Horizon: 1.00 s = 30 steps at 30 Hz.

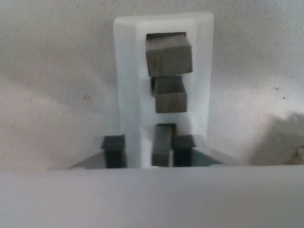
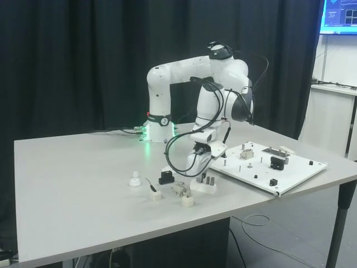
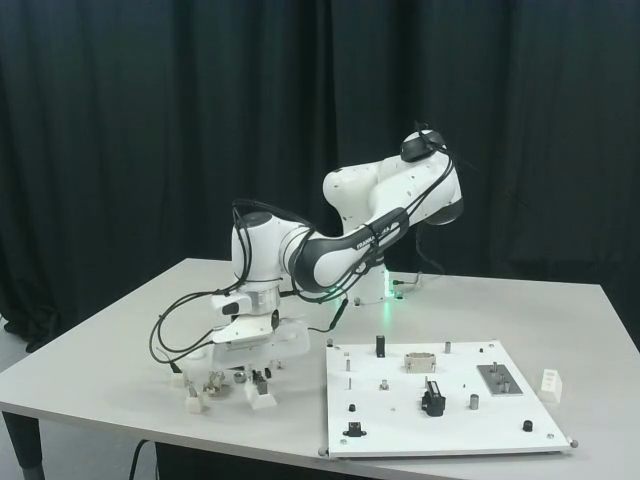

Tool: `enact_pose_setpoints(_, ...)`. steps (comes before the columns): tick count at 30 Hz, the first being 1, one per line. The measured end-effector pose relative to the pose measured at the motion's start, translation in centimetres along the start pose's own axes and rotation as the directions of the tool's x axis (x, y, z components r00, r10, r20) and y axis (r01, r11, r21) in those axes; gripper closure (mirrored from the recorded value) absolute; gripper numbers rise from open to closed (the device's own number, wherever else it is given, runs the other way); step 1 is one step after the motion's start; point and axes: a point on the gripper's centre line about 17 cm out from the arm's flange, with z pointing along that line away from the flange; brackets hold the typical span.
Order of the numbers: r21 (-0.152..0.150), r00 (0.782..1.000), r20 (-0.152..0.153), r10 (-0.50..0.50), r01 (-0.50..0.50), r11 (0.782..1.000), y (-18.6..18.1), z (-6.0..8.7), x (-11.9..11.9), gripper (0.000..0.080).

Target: Pick square peg 2.

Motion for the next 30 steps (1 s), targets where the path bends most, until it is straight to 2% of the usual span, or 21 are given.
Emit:
enact_pose_setpoints(1,-0.001,1.0,-0.001,0.001,-0.001,1.0,0.0,0.0,0.0,0.0362)
enact_pose_setpoints(2,-0.002,1.0,-0.001,0.003,-0.003,1.0,0.1,-0.1,0.0,0.0582)
enact_pose_setpoints(6,-0.005,1.0,-0.004,0.007,-0.007,1.0,0.2,-0.2,0.1,0.0582)
enact_pose_setpoints(7,-0.006,1.0,-0.004,0.008,-0.008,1.0,0.2,-0.2,0.1,0.0727)
enact_pose_setpoints(17,-0.015,1.0,-0.011,0.019,-0.019,1.0,0.6,-1.1,0.0,0.0726)
enact_pose_setpoints(30,0.003,0.999,-0.019,0.031,-0.031,1.0,0.5,-3.1,-0.3,0.0726)
